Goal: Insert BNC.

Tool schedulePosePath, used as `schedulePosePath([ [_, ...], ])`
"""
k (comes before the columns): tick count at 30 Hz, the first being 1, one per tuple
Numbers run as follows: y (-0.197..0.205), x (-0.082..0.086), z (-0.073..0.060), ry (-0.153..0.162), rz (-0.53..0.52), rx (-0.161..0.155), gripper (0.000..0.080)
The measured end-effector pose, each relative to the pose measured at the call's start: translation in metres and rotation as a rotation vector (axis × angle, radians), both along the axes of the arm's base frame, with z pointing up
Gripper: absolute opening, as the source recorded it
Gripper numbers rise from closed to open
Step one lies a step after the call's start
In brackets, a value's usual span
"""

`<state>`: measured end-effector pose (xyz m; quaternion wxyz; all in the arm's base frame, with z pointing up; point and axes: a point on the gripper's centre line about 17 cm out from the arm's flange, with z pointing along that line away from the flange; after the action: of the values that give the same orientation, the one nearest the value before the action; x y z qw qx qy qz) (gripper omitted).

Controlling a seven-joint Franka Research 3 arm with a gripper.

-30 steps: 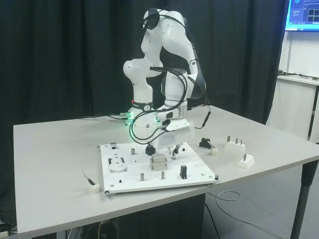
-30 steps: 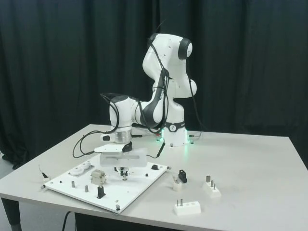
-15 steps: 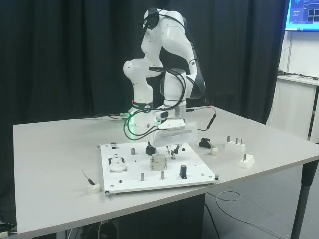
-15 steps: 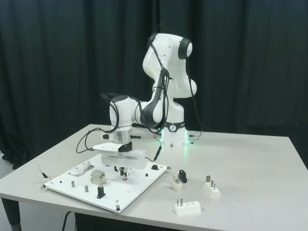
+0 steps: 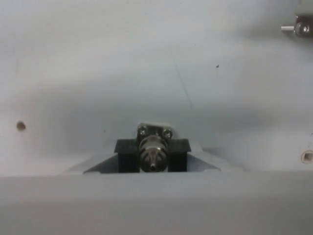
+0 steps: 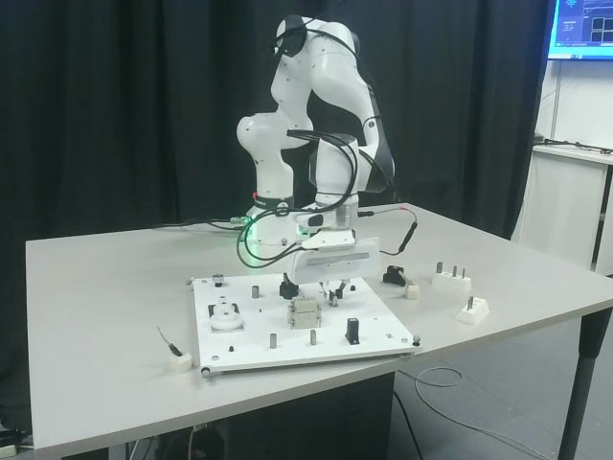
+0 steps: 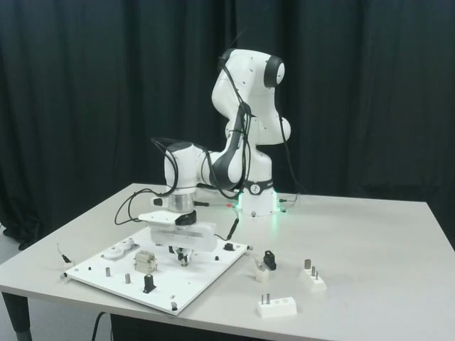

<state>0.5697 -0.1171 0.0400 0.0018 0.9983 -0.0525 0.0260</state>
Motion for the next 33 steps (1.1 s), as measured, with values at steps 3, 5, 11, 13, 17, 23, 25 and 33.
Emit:
schedulePosePath([
  [3, -0.0002, 0.0003, -0.0001, -0.002, 0.019, -0.003, 0.0120],
  [5, -0.0002, 0.0005, 0.0000, -0.003, 0.026, -0.003, 0.0120],
  [11, -0.0003, 0.0006, 0.0000, -0.003, 0.034, -0.004, 0.0120],
  [13, -0.0003, 0.0006, -0.0001, -0.003, 0.036, -0.004, 0.0120],
  [17, -0.0004, 0.0005, -0.0006, -0.003, 0.041, -0.005, 0.0120],
  [23, -0.0004, 0.0005, -0.0018, -0.003, 0.043, -0.007, 0.0120],
  [25, -0.0004, 0.0005, -0.0018, -0.003, 0.043, -0.007, 0.0120],
  [33, -0.0004, 0.0005, -0.0020, -0.004, 0.043, -0.008, 0.0120],
])
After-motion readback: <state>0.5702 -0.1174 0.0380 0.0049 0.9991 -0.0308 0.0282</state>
